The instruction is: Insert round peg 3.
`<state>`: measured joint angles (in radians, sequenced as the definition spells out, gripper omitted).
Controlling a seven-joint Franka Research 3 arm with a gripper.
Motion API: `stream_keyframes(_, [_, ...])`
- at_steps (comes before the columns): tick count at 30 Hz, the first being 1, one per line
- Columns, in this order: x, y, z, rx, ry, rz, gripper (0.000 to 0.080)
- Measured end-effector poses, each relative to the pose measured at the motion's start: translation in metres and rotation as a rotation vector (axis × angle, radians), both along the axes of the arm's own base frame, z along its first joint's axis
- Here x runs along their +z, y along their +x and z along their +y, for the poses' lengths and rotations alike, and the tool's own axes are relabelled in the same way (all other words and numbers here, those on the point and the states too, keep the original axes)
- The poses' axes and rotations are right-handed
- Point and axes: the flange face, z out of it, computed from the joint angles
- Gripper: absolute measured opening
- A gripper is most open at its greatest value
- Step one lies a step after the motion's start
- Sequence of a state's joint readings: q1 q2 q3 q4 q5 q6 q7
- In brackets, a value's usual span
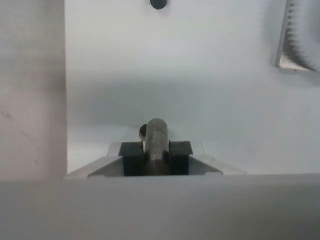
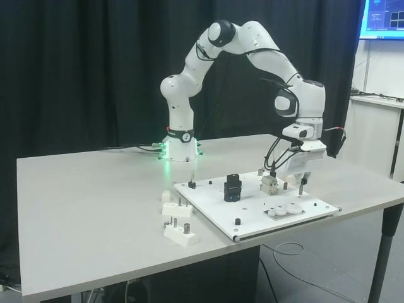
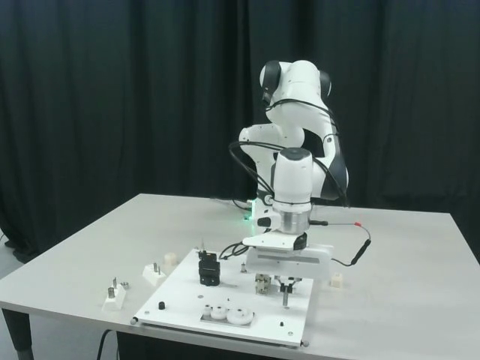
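- The grey rectangular worktop point(image 2: 95, 202) carries everything, with black curtains behind it.
- The white seven-joint arm point(image 2: 252, 44) stands on a base ringed with green light at the far side of the worktop and bends over and down to the board.
- The flat white assembly board point(image 2: 252, 211) lies near the worktop's front edge; the wrist view shows its edge running beside bare grey worktop.
- The tool point(image 3: 286, 289) hangs low over the board's right part, fingers pointing down. Its black pads point(image 1: 131, 156) are pinched onto the grey metal round peg point(image 1: 156, 137), one on each side.
- The peg is upright in the tool, its lower end close above the board. In the wrist view a small dark hole point(image 1: 143, 131) shows just beside the peg's tip; whether the tip touches the board cannot be told.
- A row of white gears point(image 3: 225, 313) sits on a plate at the board's front edge, near the tool.
- A black block-shaped part point(image 2: 232, 189) stands near the board's middle.
- Two small white holders with metal pins point(image 2: 178, 222) rest on the worktop left of the board.
- A second dark hole point(image 1: 158, 4) lies further along the board, well apart from the peg.
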<state>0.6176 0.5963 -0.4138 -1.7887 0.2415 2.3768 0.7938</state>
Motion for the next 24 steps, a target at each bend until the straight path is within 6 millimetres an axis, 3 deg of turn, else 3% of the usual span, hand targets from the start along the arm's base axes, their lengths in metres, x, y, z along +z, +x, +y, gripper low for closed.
stream_keyframes(24, [-0.0044,0.0003,-0.0009,-0.008,-0.003,-0.001,0.0103])
